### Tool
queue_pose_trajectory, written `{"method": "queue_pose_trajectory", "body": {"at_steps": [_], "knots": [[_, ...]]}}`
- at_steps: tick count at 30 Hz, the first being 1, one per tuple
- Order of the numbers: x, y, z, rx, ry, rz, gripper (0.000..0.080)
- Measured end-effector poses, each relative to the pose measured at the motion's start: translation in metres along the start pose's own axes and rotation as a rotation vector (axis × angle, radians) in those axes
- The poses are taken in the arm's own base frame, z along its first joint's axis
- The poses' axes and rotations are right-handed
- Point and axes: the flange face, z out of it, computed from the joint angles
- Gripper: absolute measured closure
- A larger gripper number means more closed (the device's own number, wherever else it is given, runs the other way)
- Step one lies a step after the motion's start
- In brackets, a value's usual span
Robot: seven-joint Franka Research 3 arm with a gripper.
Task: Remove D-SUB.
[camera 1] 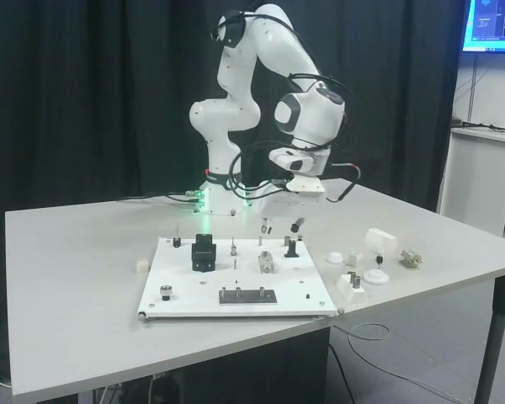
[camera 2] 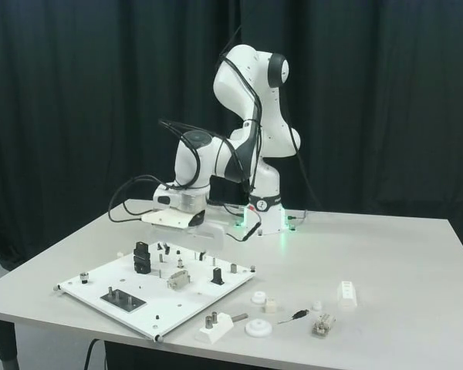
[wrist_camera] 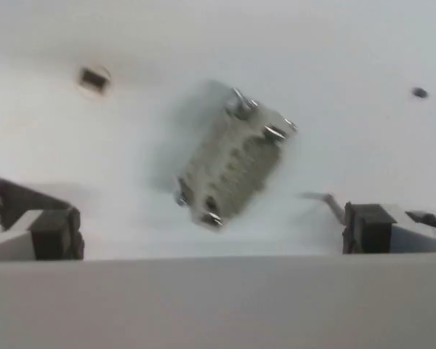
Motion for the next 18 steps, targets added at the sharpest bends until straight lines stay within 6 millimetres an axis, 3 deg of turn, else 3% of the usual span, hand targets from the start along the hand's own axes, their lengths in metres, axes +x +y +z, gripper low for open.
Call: {"method": "queue_pose_trajectory", "body": {"at_steps": [18], "knots": [[0.008, 0.08, -0.002, 0.031, 0.053, -0.216, 0.0003]]}}
